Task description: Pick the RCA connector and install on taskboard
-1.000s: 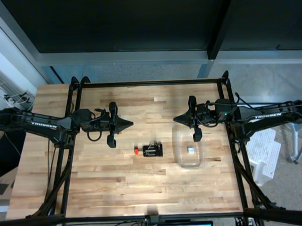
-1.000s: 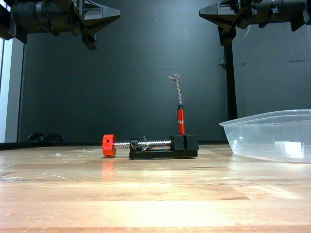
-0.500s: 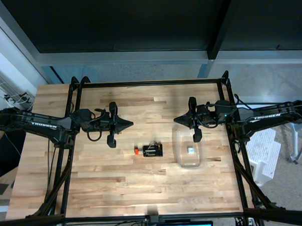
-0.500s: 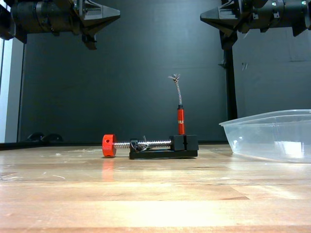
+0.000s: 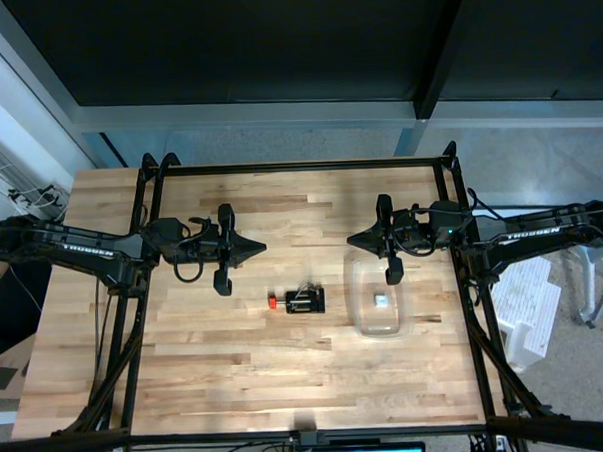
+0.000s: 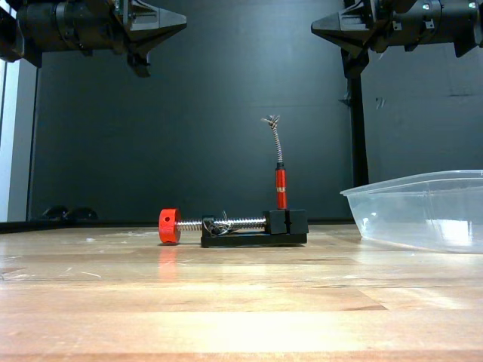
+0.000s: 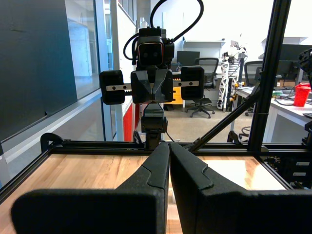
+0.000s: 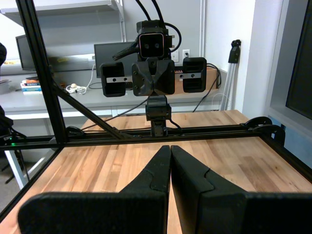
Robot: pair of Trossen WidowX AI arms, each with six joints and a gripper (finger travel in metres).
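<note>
— Where are the two arms?
— Both are held high over the tabletop [image 5: 208,375]. The left gripper [image 5: 260,248] hangs left of centre, and the right gripper [image 5: 351,240] is above the far end of a clear tray [image 5: 367,329]. Each has its fingers clenched together on nothing.
— And the taskboard?
— The taskboard [image 5: 305,303] lies flat between them, its red-orange knob [image 5: 272,301] pointing left, well apart from both.
— The RCA connector?
— I cannot pick it out. Only a white square piece [image 5: 382,300] shows in the tray
</note>
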